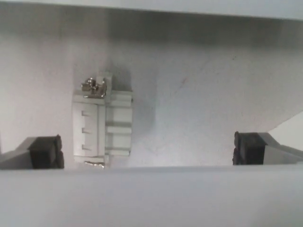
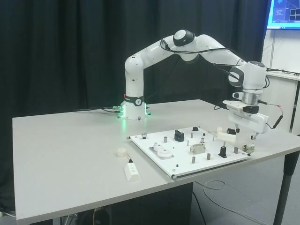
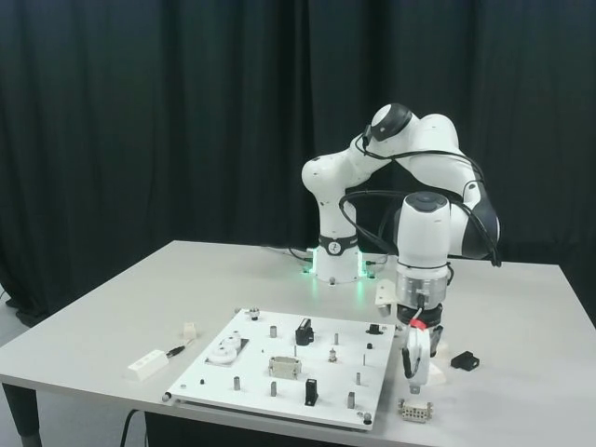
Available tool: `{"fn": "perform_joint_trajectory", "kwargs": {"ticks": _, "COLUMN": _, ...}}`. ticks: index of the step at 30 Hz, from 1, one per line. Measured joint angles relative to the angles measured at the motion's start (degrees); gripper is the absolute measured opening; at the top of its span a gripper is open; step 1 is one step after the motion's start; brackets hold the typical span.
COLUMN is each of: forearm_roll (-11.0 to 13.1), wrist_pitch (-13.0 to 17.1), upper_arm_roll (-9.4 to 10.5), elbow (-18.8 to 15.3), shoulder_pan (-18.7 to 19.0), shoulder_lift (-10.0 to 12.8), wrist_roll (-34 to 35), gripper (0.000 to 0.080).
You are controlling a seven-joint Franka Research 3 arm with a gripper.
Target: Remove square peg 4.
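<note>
A: While the gripper (image 1: 147, 151) is hanging with its fingers spread wide and holding nothing, is the removal under way?

B: It is looking barely begun. The arm is hovering past the board's (image 2: 154, 157) edge, over a small connector (image 1: 102, 120) lying on the bench (image 2: 65, 140).

A: And square peg 4?

B: Several small pegs are standing on the board, but which one is number 4 cannot be told. Reaching, gripping and lifting are all appearing to be waiting.

Loose parts lying around the white board (image 3: 279, 368)
A white connector (image 1: 102, 124) is sitting beside it (small black block (image 3: 465, 360) lying farther back).
</note>
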Motion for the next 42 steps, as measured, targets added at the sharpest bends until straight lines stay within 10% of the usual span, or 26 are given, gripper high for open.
{"fn": "perform_joint_trajectory", "kwargs": {"ticks": 42, "forearm_roll": 2.3, "wrist_pitch": -0.1, "upper_arm_roll": -4.02, "elbow": -0.2, "shoulder_pan": 0.0, "shoulder_lift": 0.9, "wrist_roll": 0.7, "gripper": 0.08}}
